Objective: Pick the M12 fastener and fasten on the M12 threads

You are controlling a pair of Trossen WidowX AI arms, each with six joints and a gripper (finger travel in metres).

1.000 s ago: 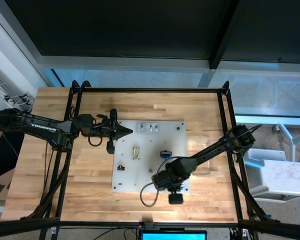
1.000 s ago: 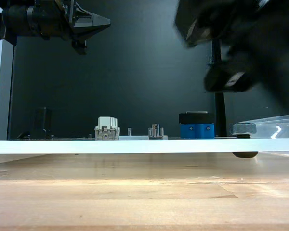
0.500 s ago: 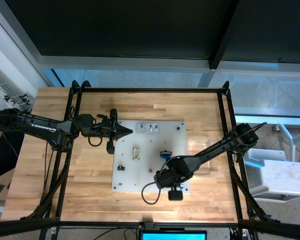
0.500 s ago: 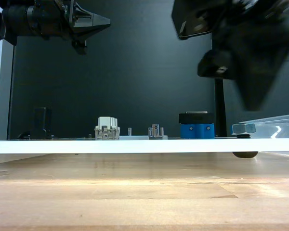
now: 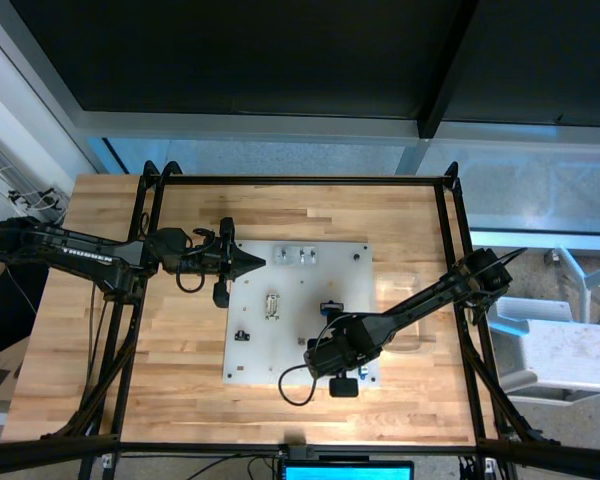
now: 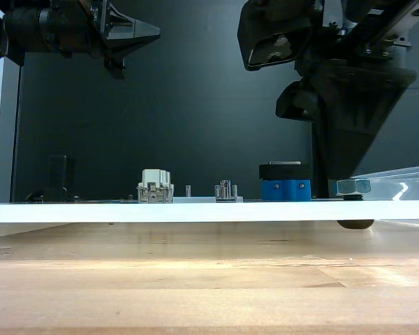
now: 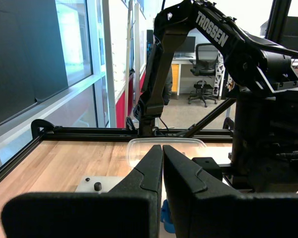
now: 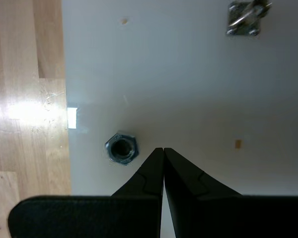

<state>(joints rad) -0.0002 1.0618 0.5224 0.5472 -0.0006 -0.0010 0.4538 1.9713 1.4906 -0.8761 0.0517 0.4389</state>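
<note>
M12 nut sits on its stud at the white board's near right edge. Right gripper hovers just beside it, fingers pressed together, empty; left gripper (also closed, empty) hangs far left. Tiny, hard, slick, probably light: pinch opposite flats.

Right end effector (closed) crowds the nut; left end effector hovers far-left; between, above board, clear.

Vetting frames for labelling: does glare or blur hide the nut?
Right wrist view: glare on the wooden table, yet the nut is sharp beside the shut right gripper. Low view: no blur. High view: left gripper hangs over the board's far left corner.
</note>
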